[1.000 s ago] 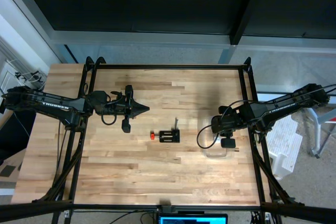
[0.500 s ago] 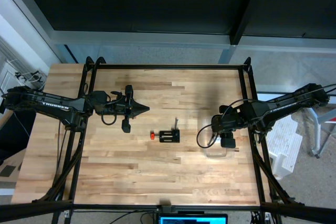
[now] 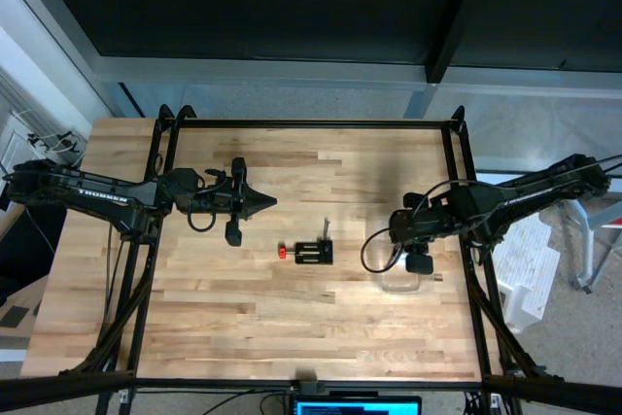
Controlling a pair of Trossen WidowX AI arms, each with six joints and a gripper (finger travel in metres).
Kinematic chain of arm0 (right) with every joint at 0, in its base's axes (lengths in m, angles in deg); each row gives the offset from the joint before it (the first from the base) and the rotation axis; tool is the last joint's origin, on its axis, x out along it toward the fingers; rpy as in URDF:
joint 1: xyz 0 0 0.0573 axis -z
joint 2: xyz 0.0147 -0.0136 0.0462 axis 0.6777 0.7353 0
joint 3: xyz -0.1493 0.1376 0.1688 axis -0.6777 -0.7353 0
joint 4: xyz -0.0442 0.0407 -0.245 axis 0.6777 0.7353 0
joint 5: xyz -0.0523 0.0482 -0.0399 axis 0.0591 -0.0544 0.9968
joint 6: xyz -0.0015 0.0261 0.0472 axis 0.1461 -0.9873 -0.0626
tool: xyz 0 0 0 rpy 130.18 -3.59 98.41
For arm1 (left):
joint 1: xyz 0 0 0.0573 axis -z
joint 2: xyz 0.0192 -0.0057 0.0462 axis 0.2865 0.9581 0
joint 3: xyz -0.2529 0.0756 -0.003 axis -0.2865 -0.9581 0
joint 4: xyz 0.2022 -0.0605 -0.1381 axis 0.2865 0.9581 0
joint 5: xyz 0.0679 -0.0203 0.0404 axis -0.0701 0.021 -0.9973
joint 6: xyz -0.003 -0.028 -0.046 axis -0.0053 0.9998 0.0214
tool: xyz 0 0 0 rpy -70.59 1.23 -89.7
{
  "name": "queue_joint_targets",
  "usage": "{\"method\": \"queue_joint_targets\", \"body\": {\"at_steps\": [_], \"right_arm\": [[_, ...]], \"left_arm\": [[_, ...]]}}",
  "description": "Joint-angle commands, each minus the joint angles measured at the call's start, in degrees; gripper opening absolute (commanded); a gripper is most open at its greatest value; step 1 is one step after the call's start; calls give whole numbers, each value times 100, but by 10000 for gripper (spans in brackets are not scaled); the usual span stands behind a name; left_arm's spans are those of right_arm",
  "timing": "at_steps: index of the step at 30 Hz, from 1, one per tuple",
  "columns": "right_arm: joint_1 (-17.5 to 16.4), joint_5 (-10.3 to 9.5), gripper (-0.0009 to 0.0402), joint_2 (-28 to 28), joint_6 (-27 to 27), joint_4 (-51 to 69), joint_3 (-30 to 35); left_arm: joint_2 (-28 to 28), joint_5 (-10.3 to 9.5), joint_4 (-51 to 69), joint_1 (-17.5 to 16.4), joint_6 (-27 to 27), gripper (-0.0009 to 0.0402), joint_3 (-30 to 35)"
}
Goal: Remove the USB-C connector from taskboard and place in the container
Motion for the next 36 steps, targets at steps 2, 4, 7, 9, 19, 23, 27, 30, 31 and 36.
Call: {"method": "queue_joint_targets", "body": {"at_steps": [2, 4, 7, 9, 19, 23, 27, 30, 31, 36], "right_arm": [[140, 68, 19, -197, 315, -514, 168], [234, 70, -4, -221, 505, -763, 223], [402, 68, 7, -238, 710, -1329, 221], [507, 68, 0, -238, 852, -1749, 219], [1027, 72, 0, -236, 1220, -4157, -111], [1060, 76, 0, -236, 1419, -5241, -339], [1102, 4, 0, -236, 1609, -6024, -544], [1185, -363, 0, -236, 1611, -6483, -673], [1207, -389, 0, -236, 1591, -6636, -723], [1353, -389, 0, -238, 1591, -7071, -940]], "left_arm": [[2, 2, 0, 0, 0, 0, 0], [2, 0, 0, -2, 0, 0, 0], [2, 2, 2, 0, 0, 0, 0], [0, 0, 0, -2, 0, 0, 0], [2, 0, 0, 0, 0, 0, 0], [2, 2, 0, 0, 0, 0, 0], [2, 0, 0, 0, 0, 0, 0], [2, 2, 0, 0, 0, 0, 0], [2, 2, 0, 0, 0, 0, 0], [2, 2, 0, 0, 0, 0, 0]]}}
